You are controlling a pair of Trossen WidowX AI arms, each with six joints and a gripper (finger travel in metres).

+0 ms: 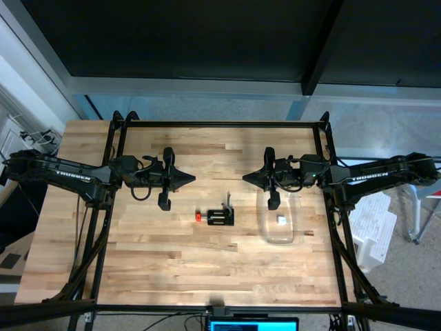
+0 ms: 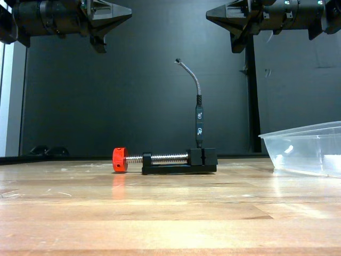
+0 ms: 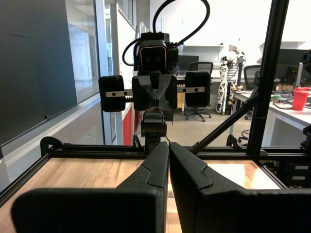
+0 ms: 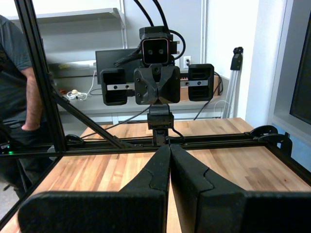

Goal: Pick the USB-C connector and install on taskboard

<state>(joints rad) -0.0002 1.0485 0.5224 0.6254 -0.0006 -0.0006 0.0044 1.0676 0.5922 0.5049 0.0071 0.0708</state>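
Observation:
The taskboard (image 1: 219, 218) is a small black block with an orange-red knob (image 2: 120, 159) on a threaded rod, lying mid-table. From its right end the USB-C connector (image 2: 199, 117) stands upright, dark with a grey braided tail curving left; in the high view the connector (image 1: 228, 202) shows as a thin dark line. My left gripper (image 1: 191, 179) hovers high, left of and behind the board, fingers shut on nothing. My right gripper (image 1: 246, 178) hangs opposite it, right of the board, also shut and empty. The two tips face each other, well above the table.
A clear plastic tray (image 1: 267, 231) lies right of the board, under the right arm, with a small white square piece (image 1: 281, 220) in it. A black frame (image 1: 220, 125) runs along the table's far and side edges.

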